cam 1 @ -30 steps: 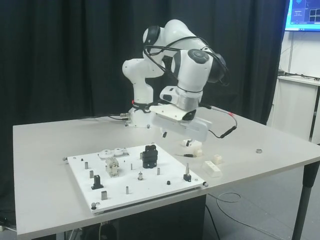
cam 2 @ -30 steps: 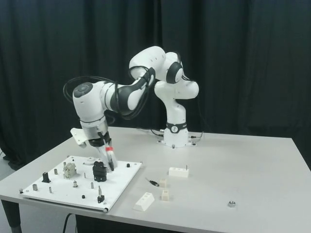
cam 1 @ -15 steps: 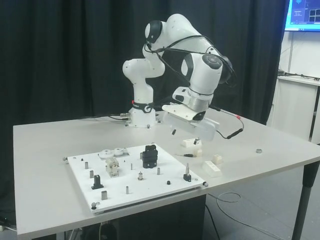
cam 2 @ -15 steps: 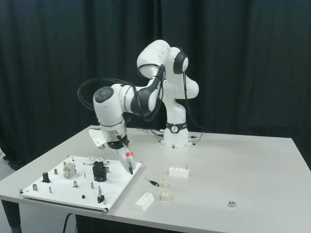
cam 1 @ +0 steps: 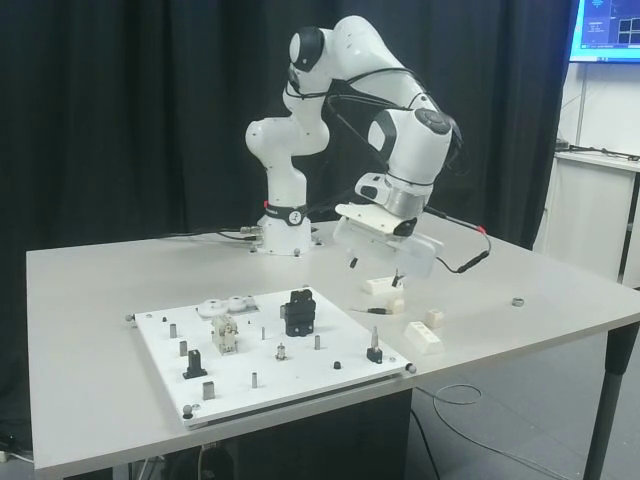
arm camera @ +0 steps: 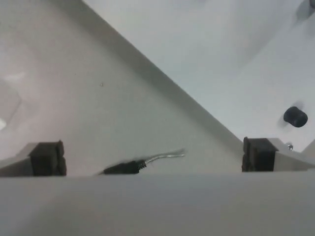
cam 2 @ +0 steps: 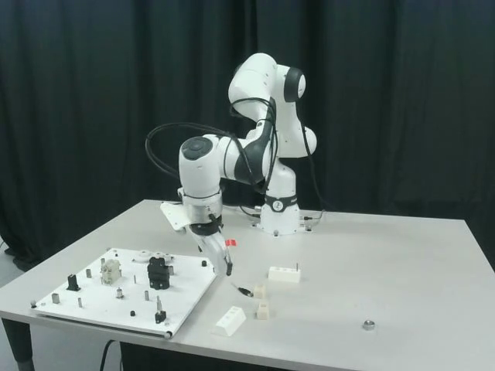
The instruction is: Pick round peg 1.
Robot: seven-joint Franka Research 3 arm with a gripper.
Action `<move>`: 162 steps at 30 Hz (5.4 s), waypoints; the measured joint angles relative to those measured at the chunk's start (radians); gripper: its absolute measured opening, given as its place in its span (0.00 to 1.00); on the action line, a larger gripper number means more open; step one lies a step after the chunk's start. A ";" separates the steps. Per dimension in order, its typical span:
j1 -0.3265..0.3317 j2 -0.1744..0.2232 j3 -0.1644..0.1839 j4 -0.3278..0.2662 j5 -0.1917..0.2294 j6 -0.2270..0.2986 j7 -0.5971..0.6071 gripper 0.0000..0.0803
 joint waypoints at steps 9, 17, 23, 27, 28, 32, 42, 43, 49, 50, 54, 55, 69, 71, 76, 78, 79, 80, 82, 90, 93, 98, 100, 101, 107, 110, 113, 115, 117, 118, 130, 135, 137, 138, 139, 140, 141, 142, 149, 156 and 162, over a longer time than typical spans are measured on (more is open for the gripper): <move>0.015 -0.060 0.001 -0.104 -0.020 0.082 0.024 1.00; 0.025 -0.105 0.009 -0.184 -0.020 0.122 0.050 1.00; 0.032 -0.137 0.023 -0.241 -0.020 0.157 0.064 1.00; 0.042 -0.156 0.025 -0.276 -0.020 0.185 0.079 1.00; 0.046 -0.161 0.025 -0.286 -0.020 0.191 0.083 1.00; 0.061 -0.178 0.026 -0.319 -0.020 0.214 0.103 1.00; 0.105 -0.219 0.029 -0.399 -0.020 0.274 0.147 1.00; 0.109 -0.223 0.030 -0.406 -0.020 0.279 0.153 1.00; 0.132 -0.244 0.038 -0.446 -0.020 0.308 0.180 1.00; 0.135 -0.247 0.039 -0.452 -0.020 0.311 0.183 1.00; 0.147 -0.257 0.047 -0.476 -0.020 0.329 0.197 1.00; 0.150 -0.260 0.049 -0.481 -0.020 0.334 0.203 1.00; 0.186 -0.287 0.078 -0.566 -0.020 0.415 0.277 1.00; 0.190 -0.292 0.082 -0.580 -0.020 0.429 0.282 1.00; 0.201 -0.305 0.087 -0.613 -0.019 0.462 0.291 1.00; 0.204 -0.312 0.089 -0.627 -0.019 0.472 0.293 1.00; 0.204 -0.315 0.091 -0.633 -0.018 0.477 0.294 1.00; 0.204 -0.318 0.093 -0.640 -0.018 0.483 0.296 1.00; 0.204 -0.325 0.098 -0.654 -0.018 0.492 0.297 1.00; 0.205 -0.350 0.120 -0.703 -0.013 0.520 0.297 1.00; 0.205 -0.356 0.129 -0.719 -0.012 0.531 0.297 1.00; 0.205 -0.363 0.146 -0.745 -0.011 0.546 0.299 1.00; 0.205 -0.364 0.153 -0.754 -0.010 0.552 0.303 1.00; 0.205 -0.364 0.156 -0.758 -0.009 0.556 0.306 1.00; 0.205 -0.364 0.179 -0.785 -0.007 0.578 0.313 1.00; 0.205 -0.364 0.190 -0.797 -0.007 0.586 0.322 1.00; 0.205 -0.364 0.201 -0.806 -0.007 0.595 0.332 1.00; 0.205 -0.363 0.207 -0.811 -0.007 0.599 0.338 1.00; 0.205 -0.363 0.213 -0.813 -0.007 0.600 0.343 1.00; 0.205 -0.363 0.215 -0.814 -0.007 0.600 0.345 1.00; 0.205 -0.360 0.233 -0.828 -0.008 0.615 0.357 1.00; 0.205 -0.358 0.233 -0.829 -0.010 0.617 0.358 1.00; 0.205 -0.358 0.233 -0.829 -0.012 0.617 0.359 1.00; 0.205 -0.358 0.233 -0.829 -0.014 0.617 0.359 1.00; 0.205 -0.357 0.233 -0.829 -0.016 0.617 0.359 1.00; 0.205 -0.357 0.233 -0.829 -0.017 0.617 0.359 1.00; 0.205 -0.357 0.233 -0.829 -0.019 0.617 0.359 0.87; 0.205 -0.357 0.233 -0.830 -0.021 0.617 0.359 0.87; 0.205 -0.356 0.233 -0.831 -0.028 0.617 0.360 0.68; 0.203 -0.354 0.231 -0.832 -0.029 0.617 0.363 0.23; 0.201 -0.350 0.230 -0.832 -0.029 0.617 0.363 0.23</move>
